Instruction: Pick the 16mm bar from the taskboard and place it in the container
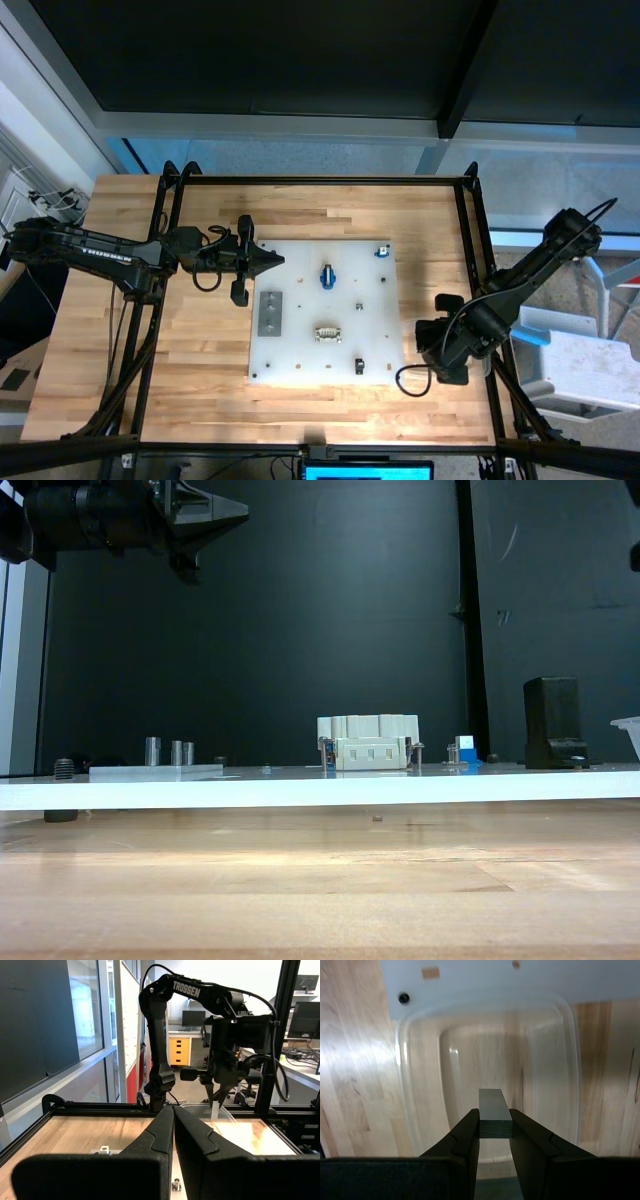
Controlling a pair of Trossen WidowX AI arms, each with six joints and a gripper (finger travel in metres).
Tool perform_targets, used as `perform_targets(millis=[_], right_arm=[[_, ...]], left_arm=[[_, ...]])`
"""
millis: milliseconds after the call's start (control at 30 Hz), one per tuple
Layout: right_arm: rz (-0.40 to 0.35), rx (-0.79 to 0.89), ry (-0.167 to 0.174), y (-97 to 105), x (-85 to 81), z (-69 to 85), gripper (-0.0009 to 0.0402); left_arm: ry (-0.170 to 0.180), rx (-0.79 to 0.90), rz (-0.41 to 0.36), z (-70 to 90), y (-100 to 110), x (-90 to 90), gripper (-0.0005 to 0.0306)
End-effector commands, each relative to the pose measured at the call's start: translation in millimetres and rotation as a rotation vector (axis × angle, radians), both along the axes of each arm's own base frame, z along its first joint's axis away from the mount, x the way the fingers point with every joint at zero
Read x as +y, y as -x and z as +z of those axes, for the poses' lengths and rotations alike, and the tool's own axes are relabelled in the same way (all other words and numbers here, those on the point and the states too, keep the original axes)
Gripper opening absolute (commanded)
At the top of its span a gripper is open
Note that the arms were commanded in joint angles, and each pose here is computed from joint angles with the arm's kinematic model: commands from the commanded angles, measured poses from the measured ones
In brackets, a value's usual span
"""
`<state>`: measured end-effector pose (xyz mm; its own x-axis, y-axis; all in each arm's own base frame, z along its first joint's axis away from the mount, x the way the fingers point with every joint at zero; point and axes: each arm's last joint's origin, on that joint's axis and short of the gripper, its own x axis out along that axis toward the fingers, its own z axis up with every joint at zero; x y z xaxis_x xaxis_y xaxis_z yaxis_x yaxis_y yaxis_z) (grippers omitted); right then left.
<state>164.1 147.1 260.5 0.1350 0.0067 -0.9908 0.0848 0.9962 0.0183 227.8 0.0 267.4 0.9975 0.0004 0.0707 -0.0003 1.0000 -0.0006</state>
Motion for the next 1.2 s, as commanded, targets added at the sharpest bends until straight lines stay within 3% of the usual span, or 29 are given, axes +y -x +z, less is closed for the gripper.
perform_targets(millis=[33,367,733,1200], right_arm=[[-0.012,0.004,0.0,8,-2.4,-3.1,0.0013],[-0.039,0.017,0.005,22,-8.7,-11.9,0.0013],[-0.038,0.016,0.004,23,-8.3,-12.8,0.0018],[-0.042,0.005,-0.008,21,-7.2,-12.8,0.0106]], left_arm=[[0.0,0.0,0.0,-0.1,0,0.1,0.0],[0.0,0.0,0.0,-0.1,0,0.1,0.0],[0.0,0.0,0.0,-0.1,0,0.1,0.0],[0.0,0.0,0.0,-0.1,0,0.0,0.0]])
